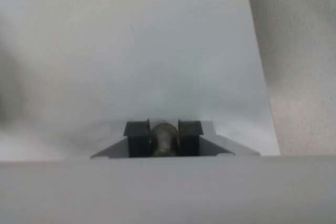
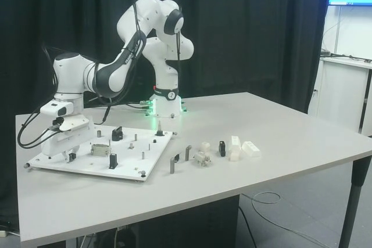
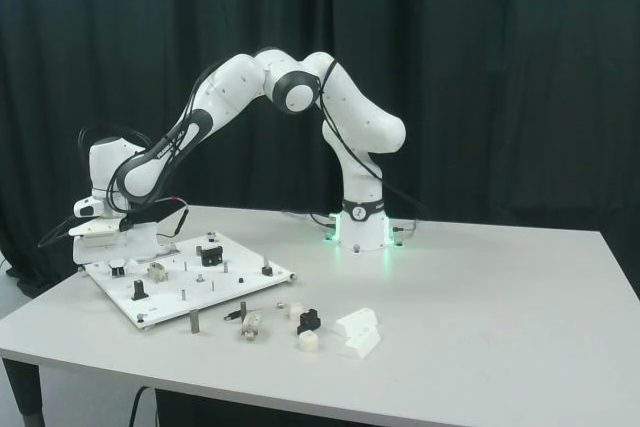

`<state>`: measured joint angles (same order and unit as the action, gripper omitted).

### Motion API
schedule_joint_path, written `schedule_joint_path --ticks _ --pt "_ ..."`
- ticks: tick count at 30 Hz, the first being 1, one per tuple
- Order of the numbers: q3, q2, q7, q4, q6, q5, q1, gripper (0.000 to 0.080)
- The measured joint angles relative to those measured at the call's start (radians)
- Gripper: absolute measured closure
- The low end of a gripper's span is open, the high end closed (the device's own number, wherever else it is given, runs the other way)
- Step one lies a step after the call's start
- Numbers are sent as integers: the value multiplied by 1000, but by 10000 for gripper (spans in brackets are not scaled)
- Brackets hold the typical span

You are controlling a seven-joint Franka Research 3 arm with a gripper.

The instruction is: Remove round peg 3.

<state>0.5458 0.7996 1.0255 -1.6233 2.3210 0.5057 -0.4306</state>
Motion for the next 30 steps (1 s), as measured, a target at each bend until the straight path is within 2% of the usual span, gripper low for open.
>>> schedule_joint_path --ticks 12,30 --pt "5 0 0 10 -17 0 -1 691" --pt "58 -31 -1 74 -153 -2 7 692"
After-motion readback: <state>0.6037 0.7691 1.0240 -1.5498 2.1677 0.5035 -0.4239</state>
